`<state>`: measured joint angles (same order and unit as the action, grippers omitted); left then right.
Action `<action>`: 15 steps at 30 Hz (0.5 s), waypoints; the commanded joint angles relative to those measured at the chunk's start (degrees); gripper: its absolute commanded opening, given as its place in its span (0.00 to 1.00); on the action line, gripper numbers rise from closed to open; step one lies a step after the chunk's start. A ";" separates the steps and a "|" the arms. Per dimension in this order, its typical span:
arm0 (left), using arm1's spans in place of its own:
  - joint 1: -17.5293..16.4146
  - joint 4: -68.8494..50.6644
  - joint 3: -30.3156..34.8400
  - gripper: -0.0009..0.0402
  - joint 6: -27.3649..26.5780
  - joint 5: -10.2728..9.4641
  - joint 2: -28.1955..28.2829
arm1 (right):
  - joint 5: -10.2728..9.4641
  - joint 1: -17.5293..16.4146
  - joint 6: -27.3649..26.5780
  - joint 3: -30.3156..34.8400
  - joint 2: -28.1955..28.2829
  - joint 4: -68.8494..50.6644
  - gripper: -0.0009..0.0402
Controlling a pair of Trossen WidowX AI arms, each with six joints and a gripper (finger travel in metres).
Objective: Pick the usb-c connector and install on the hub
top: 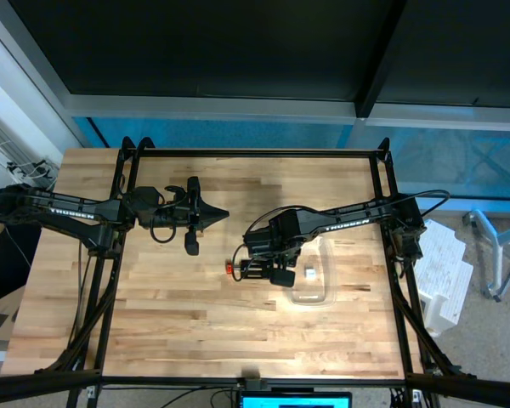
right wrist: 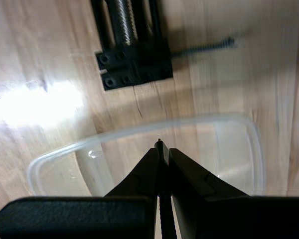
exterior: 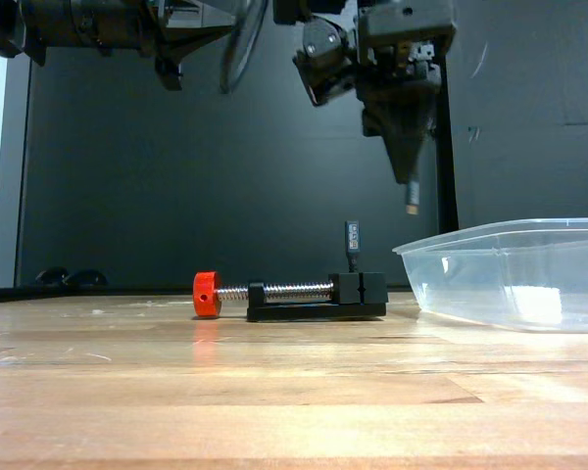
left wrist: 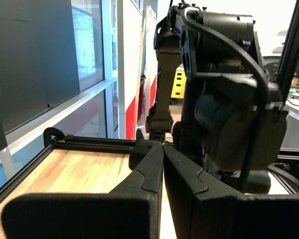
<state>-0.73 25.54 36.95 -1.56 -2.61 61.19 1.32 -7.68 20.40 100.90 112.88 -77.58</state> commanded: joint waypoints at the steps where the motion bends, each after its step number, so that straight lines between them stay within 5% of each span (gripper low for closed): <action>1: -0.02 0.00 0.02 0.02 0.02 0.00 0.02 | 0.04 0.00 1.03 -0.48 0.07 0.70 0.02; 15: -0.02 0.00 0.02 0.02 0.02 0.00 0.02 | -3.04 0.63 6.91 4.87 3.10 0.81 0.02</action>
<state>-0.73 25.56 36.95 -1.56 -2.63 61.19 -1.30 -7.16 26.92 104.90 115.35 -76.53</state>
